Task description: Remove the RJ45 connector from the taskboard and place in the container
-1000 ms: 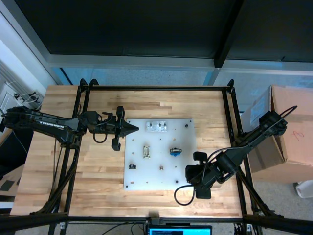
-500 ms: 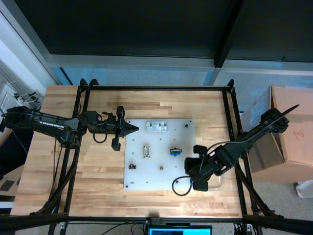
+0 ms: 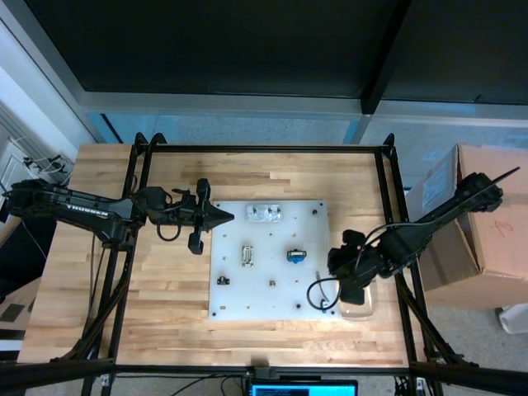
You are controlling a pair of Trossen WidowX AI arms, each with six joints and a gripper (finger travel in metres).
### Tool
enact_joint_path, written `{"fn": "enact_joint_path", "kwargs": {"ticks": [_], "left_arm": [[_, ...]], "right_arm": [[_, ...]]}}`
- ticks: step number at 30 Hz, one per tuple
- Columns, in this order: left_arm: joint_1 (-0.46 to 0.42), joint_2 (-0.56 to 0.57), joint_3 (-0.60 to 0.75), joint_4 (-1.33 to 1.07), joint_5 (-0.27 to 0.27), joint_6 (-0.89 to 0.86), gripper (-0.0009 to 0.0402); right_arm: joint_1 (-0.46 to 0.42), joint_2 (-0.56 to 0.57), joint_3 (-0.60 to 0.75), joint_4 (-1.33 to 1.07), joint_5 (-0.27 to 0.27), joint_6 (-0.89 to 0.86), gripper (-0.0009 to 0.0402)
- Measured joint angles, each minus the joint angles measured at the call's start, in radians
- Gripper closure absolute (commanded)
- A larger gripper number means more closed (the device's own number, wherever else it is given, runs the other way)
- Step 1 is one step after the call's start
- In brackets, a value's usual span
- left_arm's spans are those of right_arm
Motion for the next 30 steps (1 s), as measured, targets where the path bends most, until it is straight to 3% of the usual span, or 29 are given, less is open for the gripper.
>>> {"fn": "enact_joint_path", "kwargs": {"ticks": [6, 14, 21, 25, 30], "left_arm": [[0.000, 0.000, 0.000, 0.000, 0.000, 0.000, 0.0393], [0.000, 0.000, 0.000, 0.000, 0.000, 0.000, 0.0393], [0.000, 0.000, 0.000, 0.000, 0.000, 0.000, 0.0393], [0.000, 0.000, 0.000, 0.000, 0.000, 0.000, 0.0393], [0.000, 0.000, 0.000, 0.000, 0.000, 0.000, 0.0393]], "right_arm": [[0.000, -0.073, -0.070, 0.002, -0.001, 0.004, 0.0153], [-0.011, -0.068, -0.071, 0.005, -0.002, 0.006, 0.0153], [-0.065, 0.036, 0.003, 0.008, -0.016, 0.133, 0.0153], [-0.105, 0.114, 0.056, 0.002, -0.079, 0.306, 0.0153], [-0.130, 0.224, 0.129, 0.000, -0.101, 0.405, 0.0153]]}}
